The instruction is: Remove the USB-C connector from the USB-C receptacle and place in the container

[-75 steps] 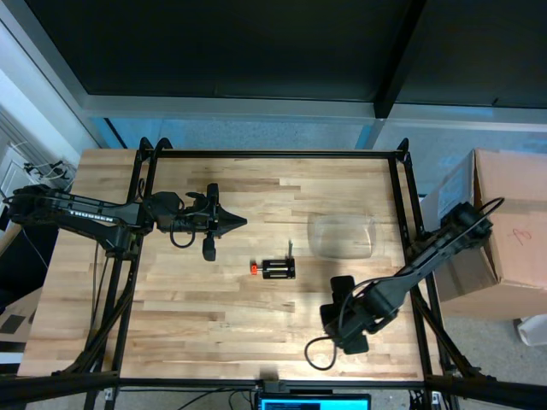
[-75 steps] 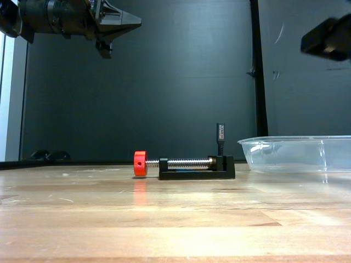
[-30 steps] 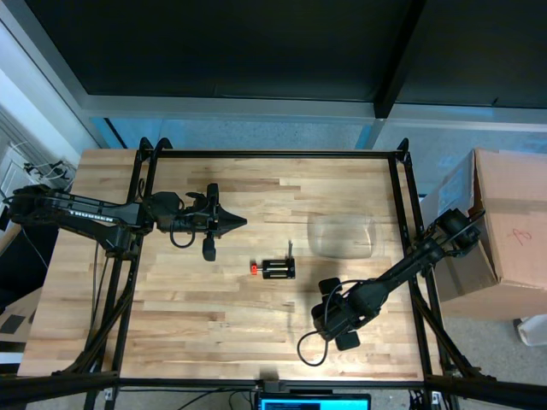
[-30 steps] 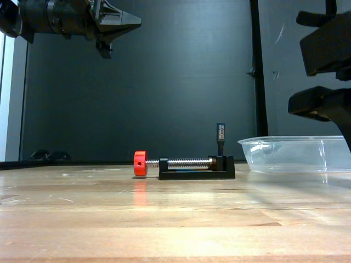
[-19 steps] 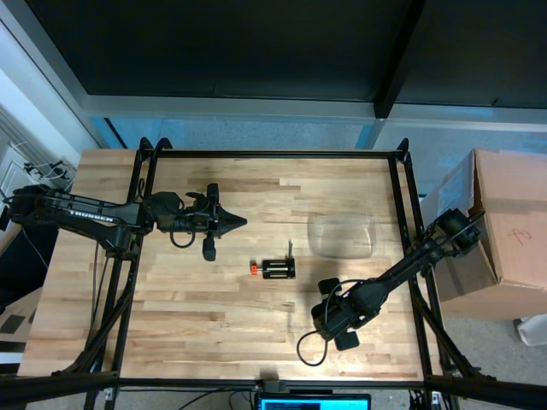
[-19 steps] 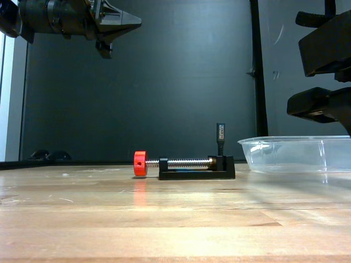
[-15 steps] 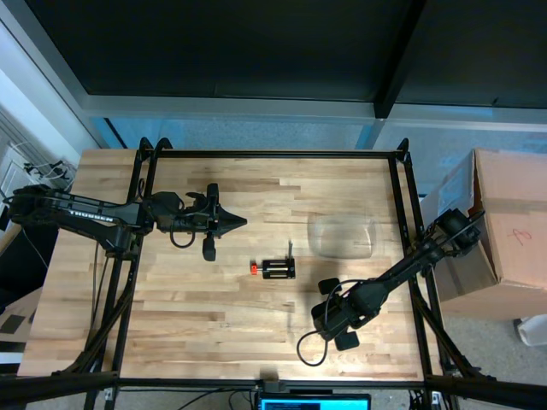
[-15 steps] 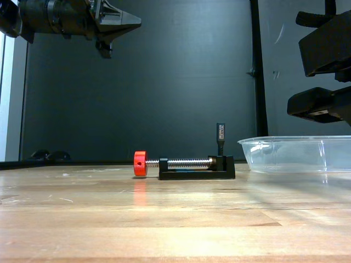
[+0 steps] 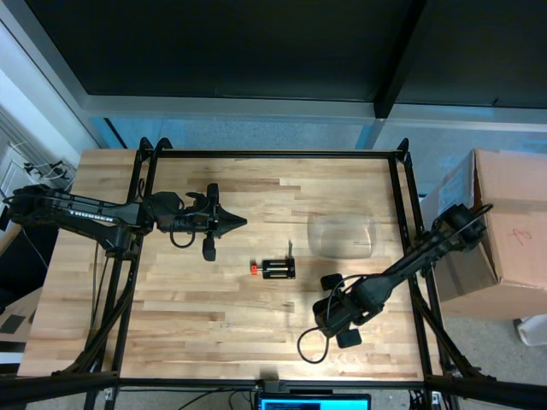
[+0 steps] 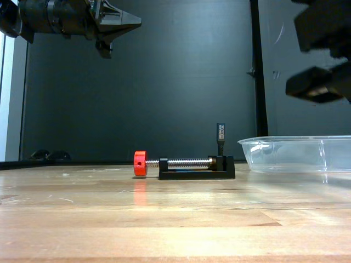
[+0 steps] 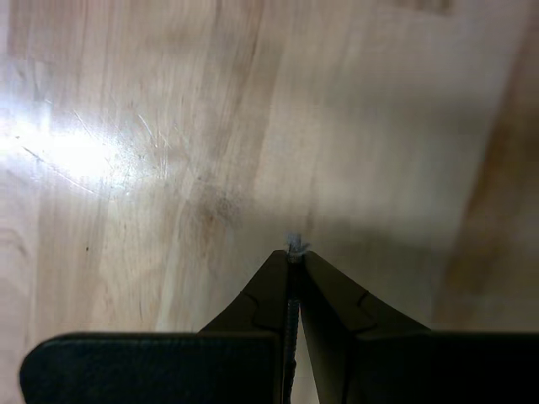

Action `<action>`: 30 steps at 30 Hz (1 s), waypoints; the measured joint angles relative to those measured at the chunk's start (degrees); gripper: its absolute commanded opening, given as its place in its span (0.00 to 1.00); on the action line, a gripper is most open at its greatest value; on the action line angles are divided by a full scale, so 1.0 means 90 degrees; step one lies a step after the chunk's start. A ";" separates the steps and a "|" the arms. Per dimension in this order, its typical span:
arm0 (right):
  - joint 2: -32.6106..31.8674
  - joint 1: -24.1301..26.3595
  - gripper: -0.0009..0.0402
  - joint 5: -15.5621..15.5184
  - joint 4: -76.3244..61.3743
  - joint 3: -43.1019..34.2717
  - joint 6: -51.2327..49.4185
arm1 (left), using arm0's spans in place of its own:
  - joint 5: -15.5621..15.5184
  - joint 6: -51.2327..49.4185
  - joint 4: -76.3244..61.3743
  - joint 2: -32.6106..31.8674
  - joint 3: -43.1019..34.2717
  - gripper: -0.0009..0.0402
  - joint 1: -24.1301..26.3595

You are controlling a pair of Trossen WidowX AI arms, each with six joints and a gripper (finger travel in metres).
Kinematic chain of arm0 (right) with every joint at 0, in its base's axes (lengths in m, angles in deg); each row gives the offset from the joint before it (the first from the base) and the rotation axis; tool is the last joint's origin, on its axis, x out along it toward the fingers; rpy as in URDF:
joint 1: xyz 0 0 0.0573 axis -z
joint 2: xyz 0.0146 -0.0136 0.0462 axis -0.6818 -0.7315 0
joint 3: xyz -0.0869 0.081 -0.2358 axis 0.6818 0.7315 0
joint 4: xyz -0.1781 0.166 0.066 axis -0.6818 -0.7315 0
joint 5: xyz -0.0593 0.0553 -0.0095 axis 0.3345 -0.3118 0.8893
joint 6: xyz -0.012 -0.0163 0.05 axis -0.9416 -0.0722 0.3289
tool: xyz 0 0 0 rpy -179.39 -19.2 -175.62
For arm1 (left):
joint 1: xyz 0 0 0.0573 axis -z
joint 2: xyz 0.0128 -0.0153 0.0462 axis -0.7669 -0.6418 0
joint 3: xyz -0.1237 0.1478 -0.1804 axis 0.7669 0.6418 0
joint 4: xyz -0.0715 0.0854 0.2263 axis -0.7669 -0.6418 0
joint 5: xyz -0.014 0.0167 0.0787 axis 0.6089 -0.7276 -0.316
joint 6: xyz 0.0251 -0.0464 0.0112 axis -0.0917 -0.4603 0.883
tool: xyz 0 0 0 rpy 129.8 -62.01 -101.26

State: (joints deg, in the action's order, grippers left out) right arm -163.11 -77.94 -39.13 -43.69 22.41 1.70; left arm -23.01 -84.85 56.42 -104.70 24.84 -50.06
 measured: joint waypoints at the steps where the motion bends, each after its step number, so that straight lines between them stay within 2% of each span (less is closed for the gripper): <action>1: 0.0058 0.0015 0.02 -0.0002 -0.0114 -0.0070 0.0002 | -0.0002 0.0002 0.0000 0.0000 0.0000 0.02 0.0000; 13: 0.0335 0.0185 0.02 -0.0010 -0.1120 -0.0831 0.0005 | -0.0002 0.0000 0.0002 -0.0002 0.0000 0.02 0.0000; 17: 0.0369 0.0347 0.02 -0.0143 -0.1246 -0.0838 -0.0029 | 0.0000 0.0002 0.0000 0.0000 0.0000 0.02 0.0000; 23: 0.0588 0.0884 0.02 -0.0231 -0.1404 -0.0823 -0.0627 | -0.0002 0.0000 0.0000 -0.0002 -0.0002 0.02 0.0000; 30: 0.1117 0.1906 0.02 -0.0248 -0.1447 -0.0389 -0.1489 | -0.0002 0.0000 0.0000 -0.0002 0.0000 0.02 0.0000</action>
State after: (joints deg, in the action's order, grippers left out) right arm -153.06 -60.79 -41.36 -56.72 18.91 -11.69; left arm -23.03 -84.85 56.42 -104.72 24.84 -50.06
